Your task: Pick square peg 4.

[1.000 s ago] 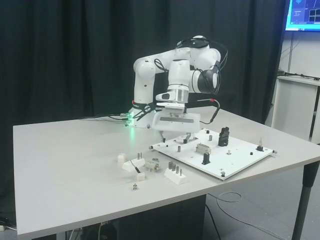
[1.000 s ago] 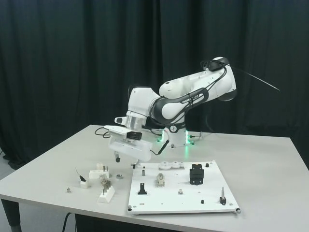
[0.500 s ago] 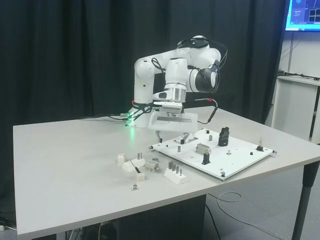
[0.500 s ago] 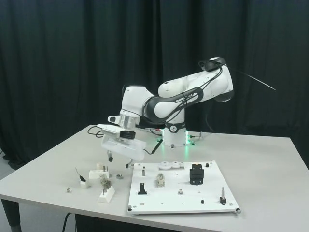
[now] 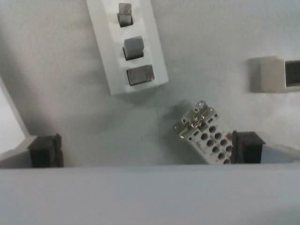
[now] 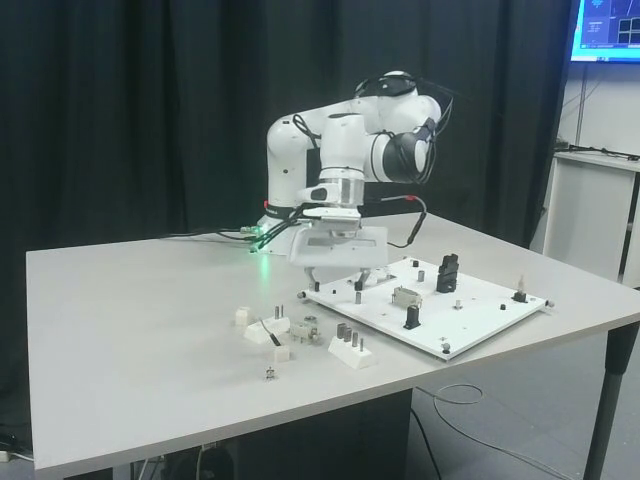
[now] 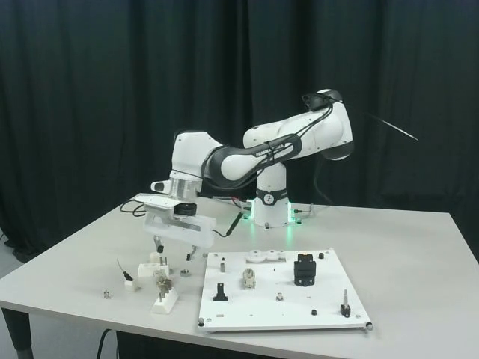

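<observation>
**Wrist view.** The tool (image 5: pixel 145 152) looks straight down at the grey table (image 5: pixel 211 37). Its two black fingertips (image 5: pixel 45 151) stand far apart with nothing between them, so the tool is spread and empty. A white peg holder (image 5: pixel 125 47) lies ahead of the fingertips and carries three grey square pegs in a row. The largest, taken here to be square peg 4 (image 5: pixel 140 75), sits at the holder end nearest the tool; which peg bears that number cannot be read. A white multi-hole connector (image 5: pixel 204 132) lies just beside one fingertip. A small white block (image 5: pixel 267 74) rests farther off.

**First room view.** The white arm (image 6: pixel 345 140) has swung away from the white assembly board (image 6: pixel 430 305) toward the loose parts on the table (image 6: pixel 130 320). One second ago the tool (image 6: pixel 333 282) hung over the board's near edge; it now hangs just off that edge. The peg holder (image 6: pixel 352 348) sits near the table's front edge, well apart from the tool.

**Second room view.** The tool (image 7: pixel 174 250) now hovers above the loose white parts (image 7: pixel 153 268), to the side of the board (image 7: pixel 281 288). The peg holder (image 7: pixel 165 299) lies just beyond them.

**Assessment.** The approach is under way. Alignment over the peg and descent remain.
</observation>
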You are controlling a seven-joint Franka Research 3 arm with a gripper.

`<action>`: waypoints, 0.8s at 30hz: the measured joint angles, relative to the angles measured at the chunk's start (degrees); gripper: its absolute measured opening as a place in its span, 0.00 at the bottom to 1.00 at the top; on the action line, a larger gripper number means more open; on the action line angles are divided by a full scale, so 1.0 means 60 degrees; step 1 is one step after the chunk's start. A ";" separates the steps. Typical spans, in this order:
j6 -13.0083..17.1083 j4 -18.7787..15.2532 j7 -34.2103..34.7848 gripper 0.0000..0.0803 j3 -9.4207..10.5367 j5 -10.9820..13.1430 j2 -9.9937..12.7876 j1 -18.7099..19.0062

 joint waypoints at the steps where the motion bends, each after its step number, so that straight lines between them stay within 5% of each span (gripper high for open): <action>1: -0.0085 0.0075 -0.0072 1.00 0.0001 -0.0015 0.0014 -0.0082; 12: -0.0887 0.0811 -0.0422 1.00 0.0033 -0.0158 0.0225 -0.0751; 24: -0.0969 0.1226 -0.0423 1.00 0.0336 -0.0234 0.0254 -0.1005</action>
